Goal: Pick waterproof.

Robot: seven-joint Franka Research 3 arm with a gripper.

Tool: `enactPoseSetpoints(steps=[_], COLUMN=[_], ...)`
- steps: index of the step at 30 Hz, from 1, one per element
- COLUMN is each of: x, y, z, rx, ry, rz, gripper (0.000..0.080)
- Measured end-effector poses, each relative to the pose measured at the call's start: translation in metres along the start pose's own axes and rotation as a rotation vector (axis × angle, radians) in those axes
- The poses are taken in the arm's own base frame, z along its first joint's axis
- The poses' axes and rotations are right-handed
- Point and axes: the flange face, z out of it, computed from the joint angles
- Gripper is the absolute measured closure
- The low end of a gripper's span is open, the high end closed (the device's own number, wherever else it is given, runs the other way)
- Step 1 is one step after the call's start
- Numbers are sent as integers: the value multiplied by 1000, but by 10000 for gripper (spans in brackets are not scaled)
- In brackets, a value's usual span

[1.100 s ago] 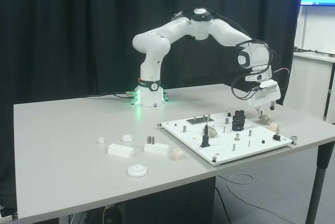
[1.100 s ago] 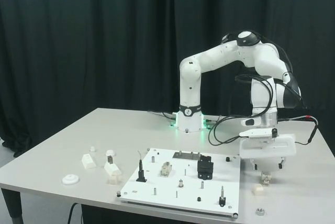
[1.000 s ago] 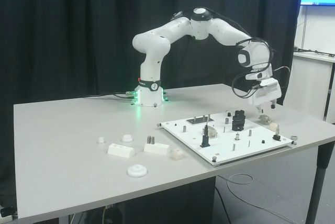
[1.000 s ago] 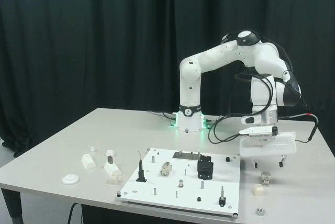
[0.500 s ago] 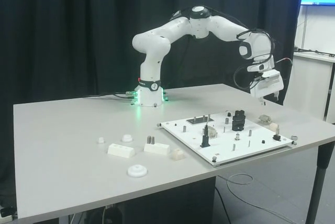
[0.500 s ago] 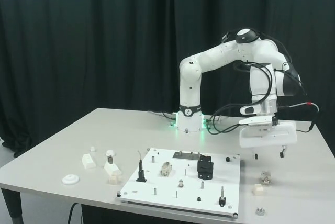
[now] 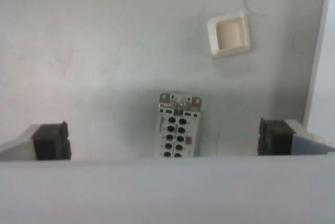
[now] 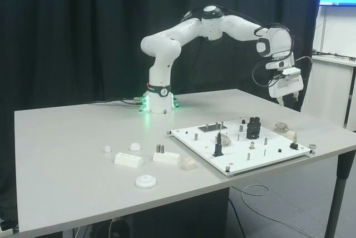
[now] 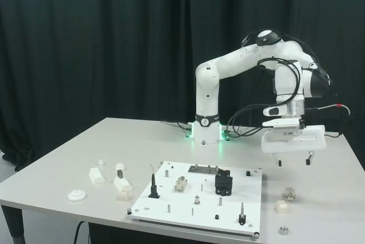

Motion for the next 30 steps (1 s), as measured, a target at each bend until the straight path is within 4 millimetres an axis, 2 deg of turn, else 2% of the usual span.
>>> enactPoseSetpoints(steps=[9, 19, 24, 30], x=[8, 14, 14, 9], y=[-8, -12, -10, -8], z=[-12, -14, -11, -5], rx=[-30, -71, -86, -96], ry=[12, -10, -42, -88], rz=[-25, -101, -206, -454], gripper=[3, 3, 3, 3])
